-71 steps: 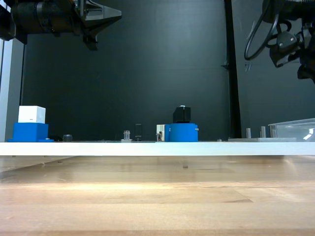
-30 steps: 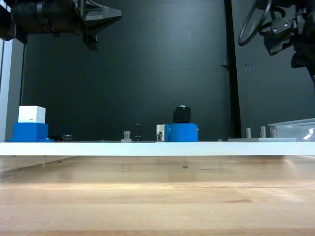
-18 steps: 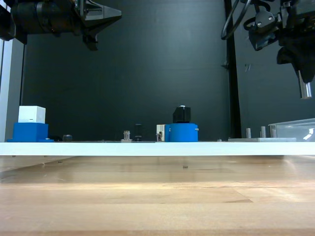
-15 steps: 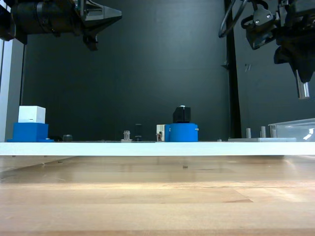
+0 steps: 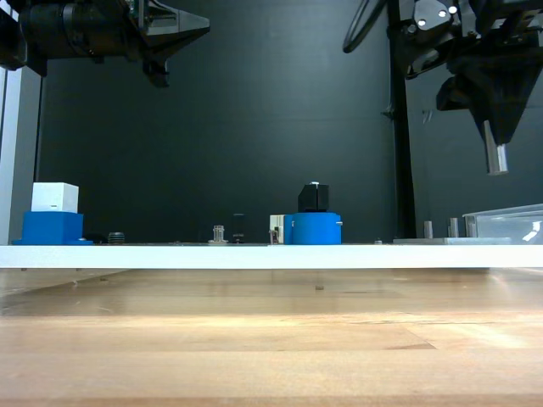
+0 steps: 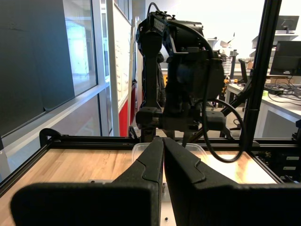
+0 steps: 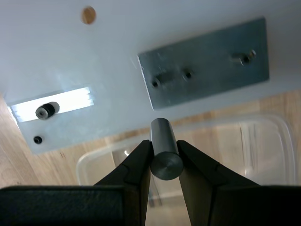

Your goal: Pick the 16mm cylinder and place it in the taskboard

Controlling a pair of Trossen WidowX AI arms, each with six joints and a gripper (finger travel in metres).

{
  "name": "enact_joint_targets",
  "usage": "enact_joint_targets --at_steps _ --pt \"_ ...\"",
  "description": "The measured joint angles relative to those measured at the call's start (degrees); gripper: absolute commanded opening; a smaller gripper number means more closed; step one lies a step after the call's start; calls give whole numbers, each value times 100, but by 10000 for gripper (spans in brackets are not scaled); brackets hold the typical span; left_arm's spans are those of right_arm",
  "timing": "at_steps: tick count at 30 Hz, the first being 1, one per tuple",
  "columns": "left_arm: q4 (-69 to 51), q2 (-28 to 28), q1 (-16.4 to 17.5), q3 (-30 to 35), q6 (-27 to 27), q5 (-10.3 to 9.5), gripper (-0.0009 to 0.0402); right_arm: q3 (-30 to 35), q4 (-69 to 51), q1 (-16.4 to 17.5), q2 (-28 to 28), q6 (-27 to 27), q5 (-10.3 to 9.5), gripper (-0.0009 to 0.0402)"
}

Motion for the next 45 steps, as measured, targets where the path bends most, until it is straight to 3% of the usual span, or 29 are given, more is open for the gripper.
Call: enact_joint_targets --at_steps 12,45 --pt "0 2 0 0 0 0 0 382 232 85 544 -522 120 23" --pt "0 0 0 -2 0 2 0 1478 514 225 1989 -605 66 23"
